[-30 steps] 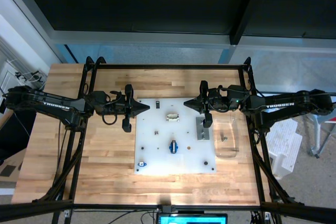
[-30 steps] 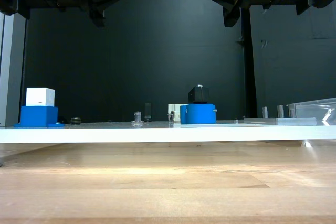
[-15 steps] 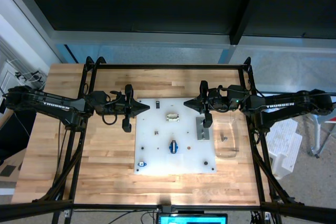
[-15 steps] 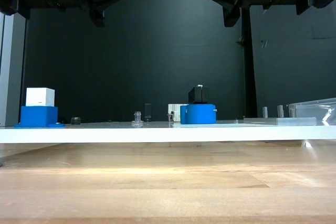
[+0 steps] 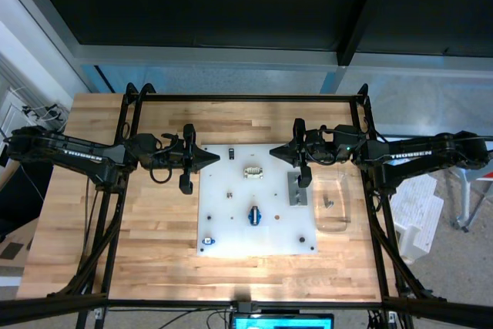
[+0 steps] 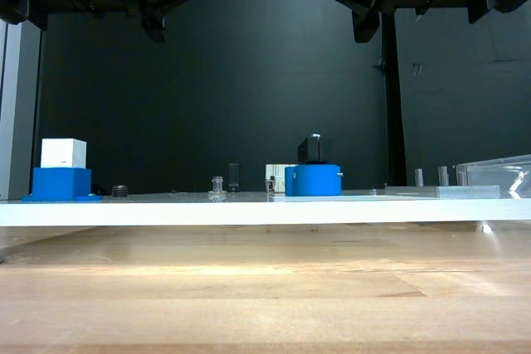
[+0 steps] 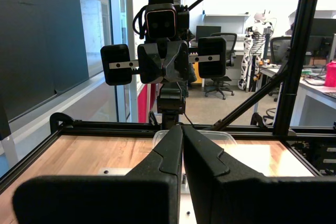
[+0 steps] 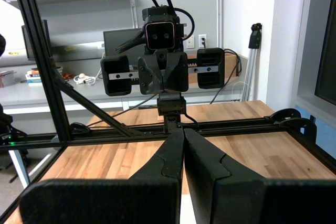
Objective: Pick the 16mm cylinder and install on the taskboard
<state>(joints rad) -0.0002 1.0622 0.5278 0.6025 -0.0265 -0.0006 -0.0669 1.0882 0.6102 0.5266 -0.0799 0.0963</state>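
Change: nothing has shifted since the earlier frames; both arms and every part sit as they did.
Left gripper (image 5: pixel 218 157): held high over the taskboard's (image 5: pixel 231 225) far left corner, pointing inward; its fingers (image 7: pixel 173 145) are pressed together with nothing between them.
Right gripper (image 5: pixel 271 152): high over the taskboard's far edge, right of the middle, pointing inward at the left one; fingers (image 8: pixel 173 153) also closed and empty.
Height: in the low view both tips hang well above the taskboard.
16mm cylinder (image 5: pixel 329 202): a small grey piece lying in the clear tray (image 5: pixel 339 226), which sits just beside the taskboard's right edge; too small to make out its shape.
Grey metal block (image 5: pixel 297 188): on the taskboard near its right edge, below the right gripper.
Blue part (image 5: pixel 254 216): near the taskboard's middle.
White cube on a blue base (image 6: pixel 62 173): at the taskboard's near left corner.
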